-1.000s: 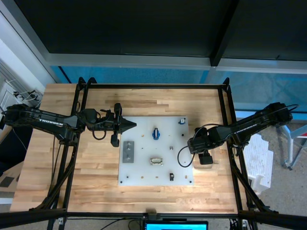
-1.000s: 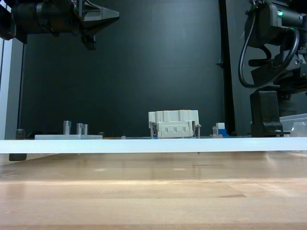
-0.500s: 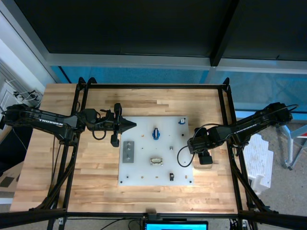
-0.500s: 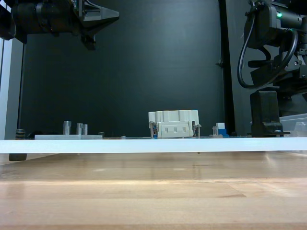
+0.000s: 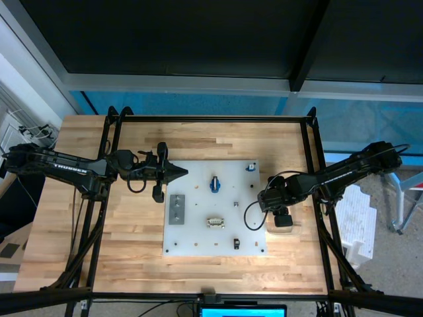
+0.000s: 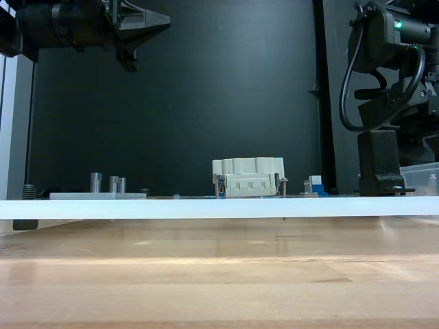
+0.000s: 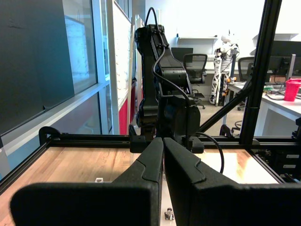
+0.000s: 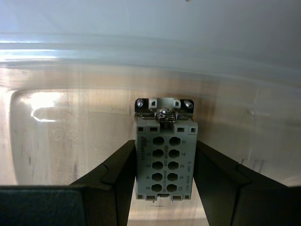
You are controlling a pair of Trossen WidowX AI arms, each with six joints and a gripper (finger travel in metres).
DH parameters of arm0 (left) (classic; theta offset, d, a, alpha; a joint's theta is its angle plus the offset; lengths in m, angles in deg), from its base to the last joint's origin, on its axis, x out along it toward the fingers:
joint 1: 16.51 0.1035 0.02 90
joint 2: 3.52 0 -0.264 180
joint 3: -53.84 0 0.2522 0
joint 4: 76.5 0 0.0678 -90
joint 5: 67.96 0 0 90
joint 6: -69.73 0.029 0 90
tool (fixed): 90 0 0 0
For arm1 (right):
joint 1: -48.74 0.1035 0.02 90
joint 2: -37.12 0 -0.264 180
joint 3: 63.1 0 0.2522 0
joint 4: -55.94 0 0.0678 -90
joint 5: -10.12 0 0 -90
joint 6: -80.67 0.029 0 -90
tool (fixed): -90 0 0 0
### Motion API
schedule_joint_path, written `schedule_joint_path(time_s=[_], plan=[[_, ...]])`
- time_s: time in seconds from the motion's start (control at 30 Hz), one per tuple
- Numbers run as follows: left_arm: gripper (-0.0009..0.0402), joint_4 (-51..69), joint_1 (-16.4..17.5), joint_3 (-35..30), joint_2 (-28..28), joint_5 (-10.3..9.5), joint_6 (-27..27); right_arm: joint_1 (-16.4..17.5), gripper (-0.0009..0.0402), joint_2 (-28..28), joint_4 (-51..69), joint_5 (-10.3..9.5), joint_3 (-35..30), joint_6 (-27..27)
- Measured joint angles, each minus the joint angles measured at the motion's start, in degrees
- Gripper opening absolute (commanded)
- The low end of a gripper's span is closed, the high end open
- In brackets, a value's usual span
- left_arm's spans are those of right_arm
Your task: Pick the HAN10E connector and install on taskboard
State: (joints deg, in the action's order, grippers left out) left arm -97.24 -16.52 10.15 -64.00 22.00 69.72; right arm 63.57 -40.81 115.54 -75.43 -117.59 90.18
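On wooden table (image 5: pixel 132 264), saw taskboard (image 5: pixel 198 228) mid-frame. Found right gripper (image 5: pixel 283 220) right of centre, clamping HAN10E connector (image 8: pixel 165 160) in clear tray (image 8: pixel 70 117); left gripper (image 5: pixel 184 172) left of centre, clenched.

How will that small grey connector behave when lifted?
The HAN10E connector looks like a rigid moulded block, probably stiff and light. Its flat sides, clamped by the right gripper in the clear tray, should resist rolling or slipping. The left gripper hangs shut, raised, near the taskboard.
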Motion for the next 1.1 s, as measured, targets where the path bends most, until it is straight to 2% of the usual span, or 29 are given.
schedule_joint_path(time_s=[0.17,0.37,0.87,1.1], plan=[[0.0001,0.00,0.00,0.00,0.00,0.02,0.02,0.00,0.0066,0.87,1.03,-0.02,-0.55,0.00],[0.0001,0.00,0.00,0.00,0.00,0.02,0.02,0.00,0.0047,2.38,6.10,0.00,-3.37,0.20],[0.0001,0.00,0.00,-0.02,0.00,0.02,0.00,0.00,0.0043,5.97,21.20,0.00,-16.37,0.63],[0.0001,-0.02,0.00,-0.02,0.00,0.00,0.00,0.02,0.0043,5.97,22.53,0.02,-18.10,0.70]])
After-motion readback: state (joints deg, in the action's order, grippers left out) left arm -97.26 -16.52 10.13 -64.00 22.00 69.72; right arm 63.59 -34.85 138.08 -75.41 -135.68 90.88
